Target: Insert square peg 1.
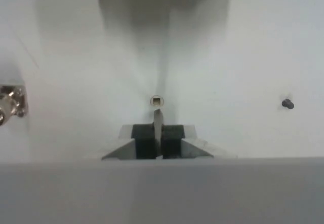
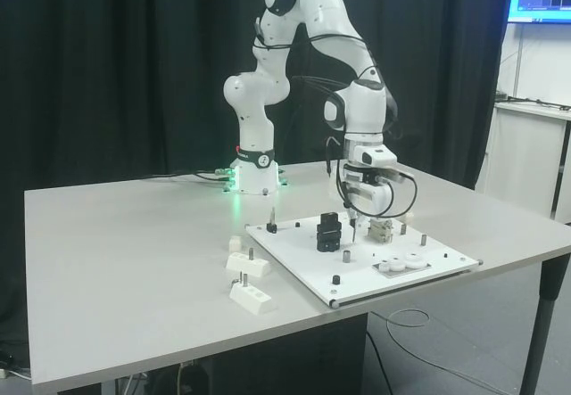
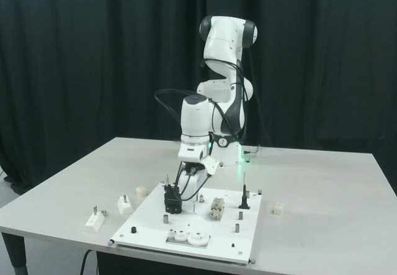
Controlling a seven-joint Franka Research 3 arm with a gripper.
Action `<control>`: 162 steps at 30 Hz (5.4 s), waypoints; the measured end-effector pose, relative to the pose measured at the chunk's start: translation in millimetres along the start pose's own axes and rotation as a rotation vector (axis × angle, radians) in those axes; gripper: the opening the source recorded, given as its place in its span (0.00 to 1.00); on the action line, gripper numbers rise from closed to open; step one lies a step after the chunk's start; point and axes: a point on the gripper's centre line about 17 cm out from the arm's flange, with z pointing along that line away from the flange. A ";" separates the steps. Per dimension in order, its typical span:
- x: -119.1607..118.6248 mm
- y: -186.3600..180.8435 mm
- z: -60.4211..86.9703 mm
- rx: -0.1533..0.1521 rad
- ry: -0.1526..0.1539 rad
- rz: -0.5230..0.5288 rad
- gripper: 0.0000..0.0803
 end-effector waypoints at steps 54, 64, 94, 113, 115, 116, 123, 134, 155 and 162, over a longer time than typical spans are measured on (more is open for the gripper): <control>0.2 -1.5 4.6 0.005 0.007 0.030 0.03; -4.4 -2.0 4.9 0.006 0.007 0.038 0.03; -0.3 0.1 4.7 0.003 0.017 0.046 0.03; 4.7 -4.4 4.2 0.019 0.026 0.045 0.03; 4.7 -4.4 4.3 0.019 0.026 0.045 0.03; 4.7 -4.4 4.3 0.019 0.026 0.045 0.03; 4.0 -4.1 4.2 0.018 0.026 0.046 0.03; -1.1 -0.3 4.6 0.004 0.022 0.053 0.03; 4.3 -0.3 4.4 0.005 0.026 0.070 0.03; 6.8 -0.2 4.4 0.005 0.027 0.071 0.03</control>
